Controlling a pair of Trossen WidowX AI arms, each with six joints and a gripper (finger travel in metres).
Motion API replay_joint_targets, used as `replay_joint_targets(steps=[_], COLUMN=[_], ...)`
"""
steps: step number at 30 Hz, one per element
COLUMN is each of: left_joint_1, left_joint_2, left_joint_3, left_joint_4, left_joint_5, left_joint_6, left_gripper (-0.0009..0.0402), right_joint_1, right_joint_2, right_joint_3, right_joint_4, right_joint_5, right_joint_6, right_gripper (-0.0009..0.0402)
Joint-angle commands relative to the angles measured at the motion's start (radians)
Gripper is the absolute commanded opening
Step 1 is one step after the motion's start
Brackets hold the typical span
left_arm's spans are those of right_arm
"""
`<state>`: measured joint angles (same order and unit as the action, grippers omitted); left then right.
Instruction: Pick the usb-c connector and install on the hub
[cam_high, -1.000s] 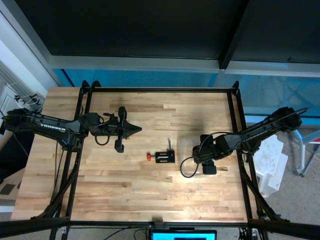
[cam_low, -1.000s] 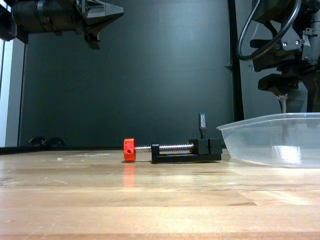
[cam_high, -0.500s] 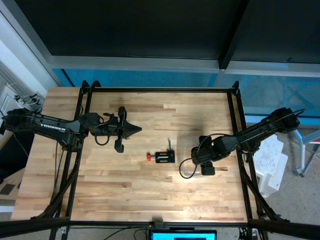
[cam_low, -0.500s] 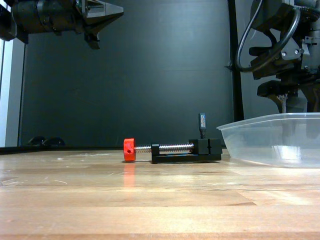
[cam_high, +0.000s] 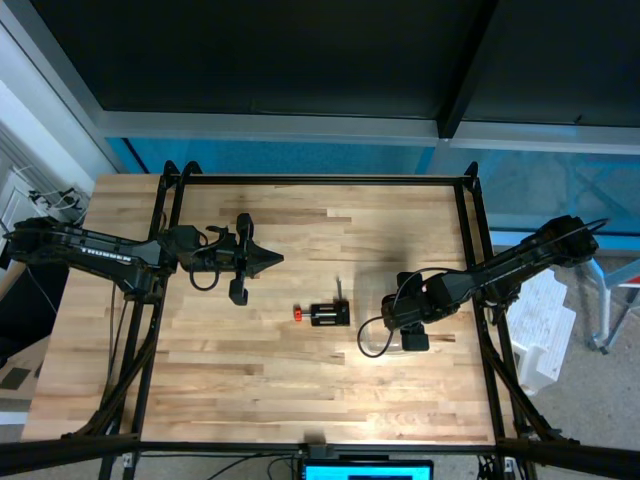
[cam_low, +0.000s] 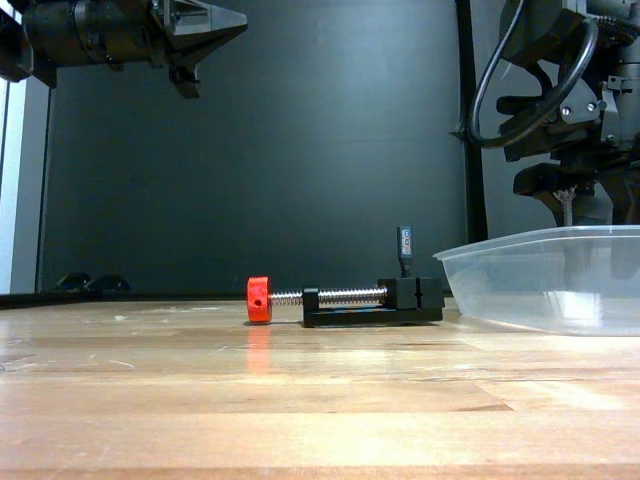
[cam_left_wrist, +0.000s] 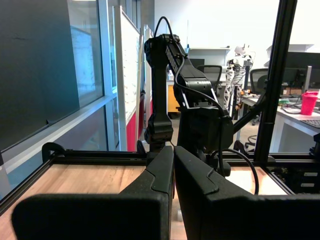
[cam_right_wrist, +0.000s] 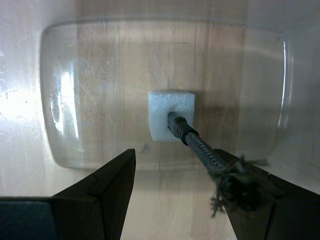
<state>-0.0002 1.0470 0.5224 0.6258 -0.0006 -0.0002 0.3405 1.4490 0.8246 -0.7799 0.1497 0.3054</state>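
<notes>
- The left arm reaches in level from the table's left edge, high above the wood. The left gripper (cam_high: 272, 259) points right, towards the middle, and hangs well left of and farther back than the hub.
- In the left wrist view its fingers (cam_left_wrist: 162, 167) lie pressed flat together with nothing between them.
- The right arm comes in from the right edge and bends down at the wrist, so the right gripper (cam_low: 582, 192) points straight down over the clear plastic tray (cam_low: 500, 285).
- The right gripper's claw is spread wide and grips nothing. The grey braided cable (cam_right_wrist: 201, 148) rises between the two fingers, and its frayed end (cam_right_wrist: 234, 181) sits just beside one of them; I cannot tell whether it touches.
- The dark usb-c connector (cam_right_wrist: 173, 121) stands plug-down in a small white foam block (cam_right_wrist: 171, 109) on the tray floor. Its long axis runs roughly upright, with the cable leaning a little off vertical.
- The tray sits right of centre on the pale wooden table (cam_high: 250, 380), and its rim stands below the fingertips.
- The small black blocky hub with a red-orange tip (cam_low: 370, 300) lies on the wood just left of the tray, near its left rim but apart from it.
- The hub's long axis runs left to right, with the red-orange tip at the left end. A thin dark upright piece (cam_low: 404, 245) rises from its right end.
- Bare wood lies open to the left of the hub and on its near side. Black frame rails (cam_high: 320, 181) run along the table's far edge and sides.
</notes>
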Motion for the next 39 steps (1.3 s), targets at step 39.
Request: replay_joint_targets(steps=[39], left_joint_1=[0.0], left_joint_2=[0.0], left_joint_3=[0.0], left_joint_4=[0.0], left_joint_5=[0.0], left_joint_6=[0.0], left_gripper=[0.0], right_joint_1=[0.0], right_joint_2=[0.0], right_joint_3=[0.0], right_joint_4=[0.003], right_joint_5=[0.0], right_joint_6=[0.026], right_gripper=[0.0212])
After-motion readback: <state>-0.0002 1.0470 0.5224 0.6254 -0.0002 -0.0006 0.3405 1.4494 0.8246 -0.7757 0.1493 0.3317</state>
